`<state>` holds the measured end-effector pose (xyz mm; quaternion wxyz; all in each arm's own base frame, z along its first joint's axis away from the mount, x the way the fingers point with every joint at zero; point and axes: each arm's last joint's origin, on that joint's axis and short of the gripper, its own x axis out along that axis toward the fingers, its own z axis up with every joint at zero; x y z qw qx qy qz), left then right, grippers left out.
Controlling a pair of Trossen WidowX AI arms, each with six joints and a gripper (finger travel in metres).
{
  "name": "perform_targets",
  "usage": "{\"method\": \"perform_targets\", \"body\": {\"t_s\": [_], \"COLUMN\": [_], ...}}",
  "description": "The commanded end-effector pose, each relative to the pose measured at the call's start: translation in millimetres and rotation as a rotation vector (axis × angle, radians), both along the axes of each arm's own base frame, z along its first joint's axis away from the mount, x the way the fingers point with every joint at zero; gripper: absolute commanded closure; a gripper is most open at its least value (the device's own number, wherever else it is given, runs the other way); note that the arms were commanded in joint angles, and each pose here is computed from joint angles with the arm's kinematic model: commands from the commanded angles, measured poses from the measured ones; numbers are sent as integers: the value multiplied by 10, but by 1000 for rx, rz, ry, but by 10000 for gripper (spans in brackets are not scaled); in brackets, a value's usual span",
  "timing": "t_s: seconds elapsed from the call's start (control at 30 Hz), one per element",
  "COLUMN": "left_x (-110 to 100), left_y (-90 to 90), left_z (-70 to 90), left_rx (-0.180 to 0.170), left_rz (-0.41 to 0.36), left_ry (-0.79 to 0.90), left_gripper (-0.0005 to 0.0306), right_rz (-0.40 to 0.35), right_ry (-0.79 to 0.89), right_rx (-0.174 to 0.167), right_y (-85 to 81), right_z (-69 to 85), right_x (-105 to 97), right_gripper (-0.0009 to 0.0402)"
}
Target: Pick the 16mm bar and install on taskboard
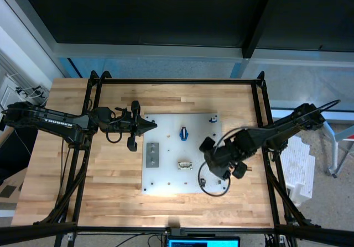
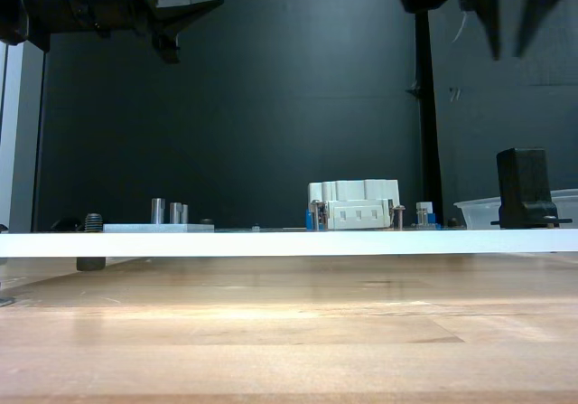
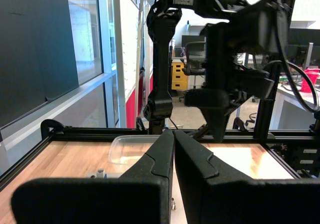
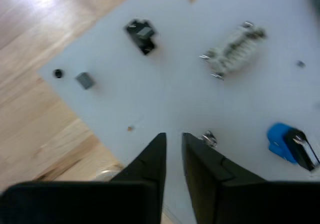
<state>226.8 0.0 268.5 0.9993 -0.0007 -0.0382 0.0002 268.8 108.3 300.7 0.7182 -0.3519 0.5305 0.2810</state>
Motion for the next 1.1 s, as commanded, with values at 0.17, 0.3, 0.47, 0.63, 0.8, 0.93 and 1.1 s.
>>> {"method": "perform_targets", "body": {"t_s": [0.17, 0.3, 0.47, 0.63, 0.8, 0.93, 1.1], "left_x": [0, 0, 0, 0, 0, 0, 0], "left_y": [0, 1, 1, 1, 1, 0, 1], "left_z": [1, 1, 1, 1, 1, 1, 1], "left_rx": [0, 0, 0, 0, 0, 0, 0], "left_rz": [0, 0, 0, 0, 0, 0, 0], "left_ry": [0, 0, 0, 0, 0, 0, 0], "left_gripper": [300, 300, 300, 300, 300, 300, 300], "right_rz": [-213, -413, -540, -665, -713, -735, -733], "right_ry": [-103, -181, -294, -446, -570, -658, -767], "right_rx": [70, 132, 191, 293, 369, 419, 464], "right_y": [-319, -560, -786, -925, -985, -1031, -1075], "right_z": [107, 136, 197, 276, 280, 260, 208], "right_x": [109, 172, 192, 196, 155, 122, 69], "right_gripper": [391, 392, 394, 394, 394, 393, 394]}}
